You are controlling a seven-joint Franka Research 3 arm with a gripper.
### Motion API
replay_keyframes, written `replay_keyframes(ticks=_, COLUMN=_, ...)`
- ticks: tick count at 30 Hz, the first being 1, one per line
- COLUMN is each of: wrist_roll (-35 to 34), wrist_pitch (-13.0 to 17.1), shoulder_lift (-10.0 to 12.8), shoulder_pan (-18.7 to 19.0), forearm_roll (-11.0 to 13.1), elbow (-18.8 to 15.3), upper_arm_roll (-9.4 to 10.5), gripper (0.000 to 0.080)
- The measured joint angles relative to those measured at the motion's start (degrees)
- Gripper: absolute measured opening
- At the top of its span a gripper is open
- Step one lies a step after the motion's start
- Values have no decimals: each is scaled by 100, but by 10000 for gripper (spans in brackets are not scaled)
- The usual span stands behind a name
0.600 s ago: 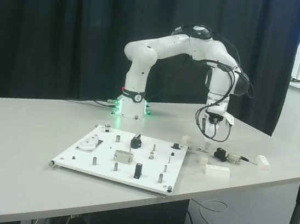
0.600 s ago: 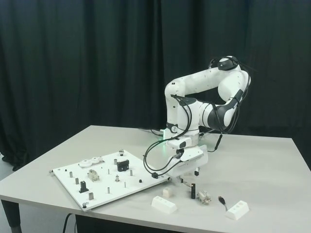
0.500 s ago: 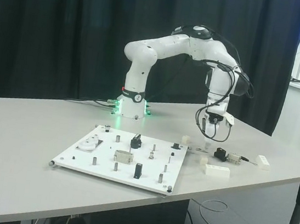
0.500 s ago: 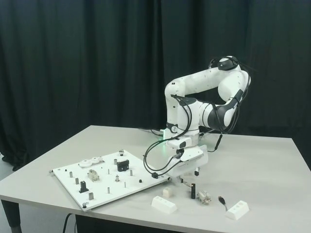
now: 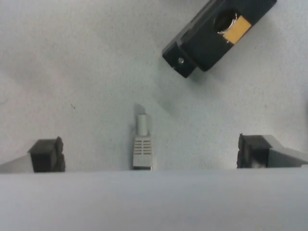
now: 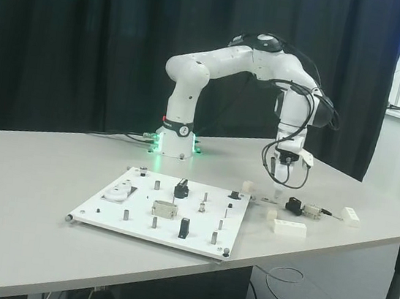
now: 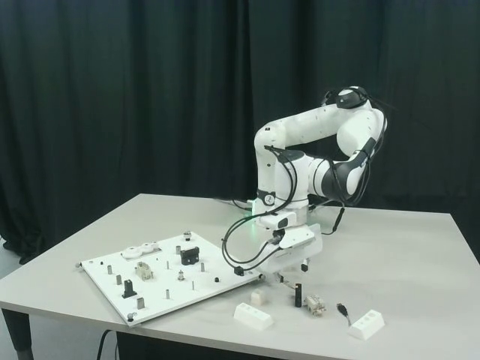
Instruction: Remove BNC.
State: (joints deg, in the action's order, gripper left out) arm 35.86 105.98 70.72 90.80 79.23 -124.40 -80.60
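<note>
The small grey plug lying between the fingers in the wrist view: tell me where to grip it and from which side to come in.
Grip the grey plug on its wider ribbed body, not the thin nose. It lies flat on the table, its long axis across the line between the fingertips, and the gripper is open with a finger on either side. Coming straight down from above and closing on the two long flanks looks best.
</note>
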Motion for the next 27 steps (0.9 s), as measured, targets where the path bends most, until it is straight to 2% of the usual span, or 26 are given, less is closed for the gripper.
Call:
replay_keyframes(ticks=11, wrist_roll=-159, wrist_pitch=27, shoulder_lift=-2, shoulder_pan=-1, forearm_roll=-2, elbow=68, upper_arm_roll=-95, gripper=800)
replay_keyframes(ticks=27, wrist_roll=-822, wrist_pitch=151, shoulder_lift=-2, shoulder_pan=-180, forearm_roll=-108, elbow=124, upper_arm_roll=-472, gripper=800)
